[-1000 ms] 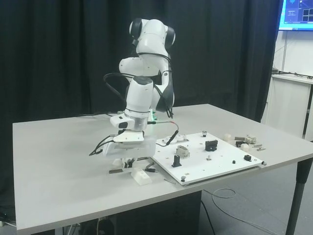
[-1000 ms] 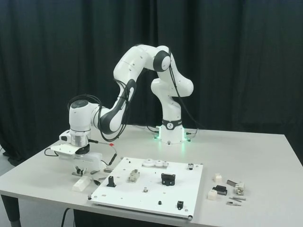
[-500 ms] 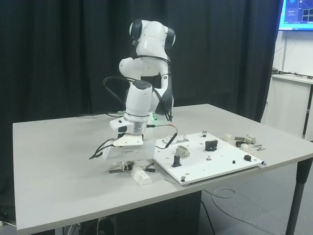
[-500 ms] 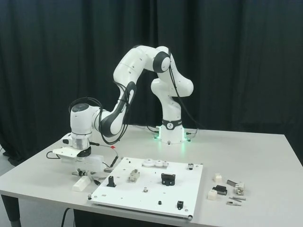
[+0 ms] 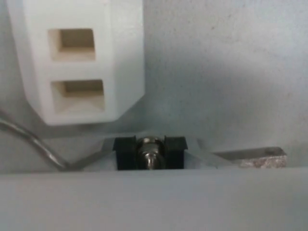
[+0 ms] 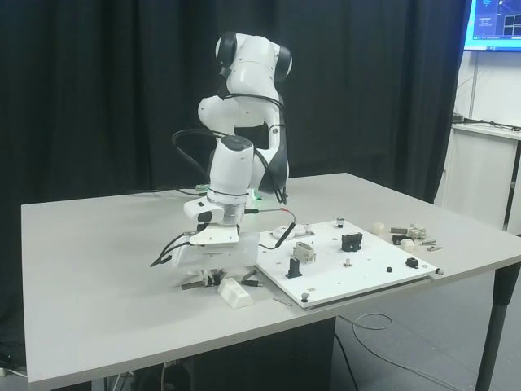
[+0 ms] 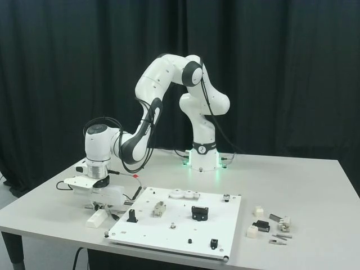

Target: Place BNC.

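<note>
Showing a grey metal pin, the BNC point(image 5: 150, 153) wears a black body.

Even overhead light is brightening the grey table point(image 7: 315, 185) (black curtains staying dark), while the wrist view is blurring, shadowed near its lower edge.

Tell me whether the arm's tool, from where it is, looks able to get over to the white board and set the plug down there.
Probably yes. The tool holds the plug just beside the white board, whose near edge lies bare, and nothing stands between them.
</note>
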{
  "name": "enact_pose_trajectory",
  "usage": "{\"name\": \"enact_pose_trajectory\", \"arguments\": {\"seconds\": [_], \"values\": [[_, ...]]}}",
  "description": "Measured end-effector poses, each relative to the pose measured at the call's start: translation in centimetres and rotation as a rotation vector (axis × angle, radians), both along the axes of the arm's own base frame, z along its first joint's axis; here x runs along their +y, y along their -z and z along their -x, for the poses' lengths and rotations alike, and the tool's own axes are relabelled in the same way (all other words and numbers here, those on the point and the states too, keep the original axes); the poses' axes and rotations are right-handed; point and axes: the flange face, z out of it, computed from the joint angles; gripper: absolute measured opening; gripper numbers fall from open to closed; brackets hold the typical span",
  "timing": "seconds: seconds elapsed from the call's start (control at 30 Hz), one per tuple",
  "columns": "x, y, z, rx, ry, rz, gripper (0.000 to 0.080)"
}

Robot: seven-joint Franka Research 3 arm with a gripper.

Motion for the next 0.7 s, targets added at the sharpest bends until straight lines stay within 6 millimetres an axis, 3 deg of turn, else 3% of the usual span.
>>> {"name": "enact_pose_trajectory", "arguments": {"seconds": [0.7], "values": [[0.2,-1.2,-0.4,-0.019,-0.003,0.0,0.012]]}}
